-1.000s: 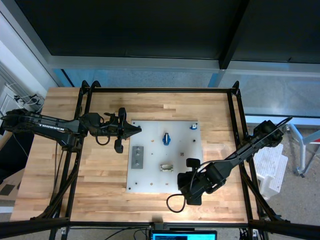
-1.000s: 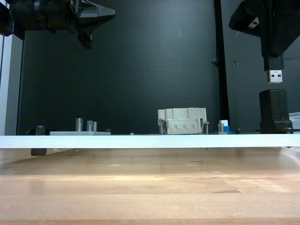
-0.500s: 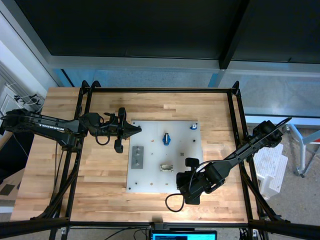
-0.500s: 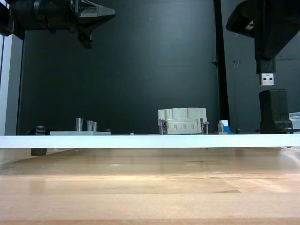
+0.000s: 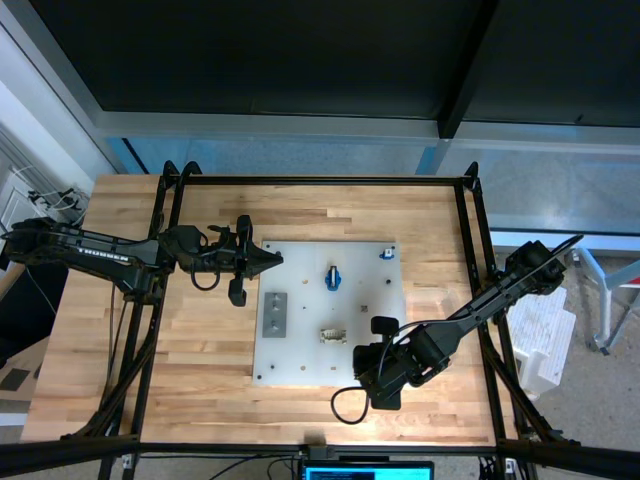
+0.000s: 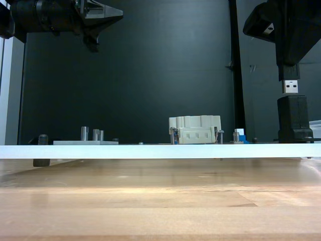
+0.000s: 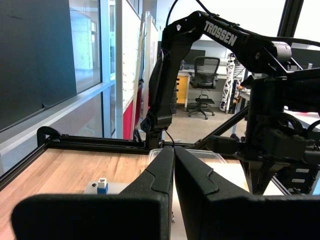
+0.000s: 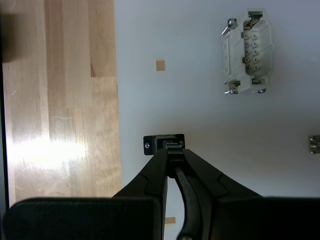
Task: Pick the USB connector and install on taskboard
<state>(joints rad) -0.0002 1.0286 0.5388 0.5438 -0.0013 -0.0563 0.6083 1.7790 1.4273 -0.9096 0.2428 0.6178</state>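
The right gripper [image 6: 289, 68] clamps the USB connector [image 6: 289, 86] upright, a thin gap above the black socket [image 6: 294, 118] near the right edge of the taskboard [image 5: 300, 355]. The left gripper [image 5: 268, 260], closed and empty, hovers high at its far-left corner.

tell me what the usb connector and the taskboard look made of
USB connector: shiny silver tip, likely metal; black body, probably plastic; right pincer holds it above the black socket. Taskboard: flat matte white, plastic or painted. Left pincer hangs shut over the board's left edge.
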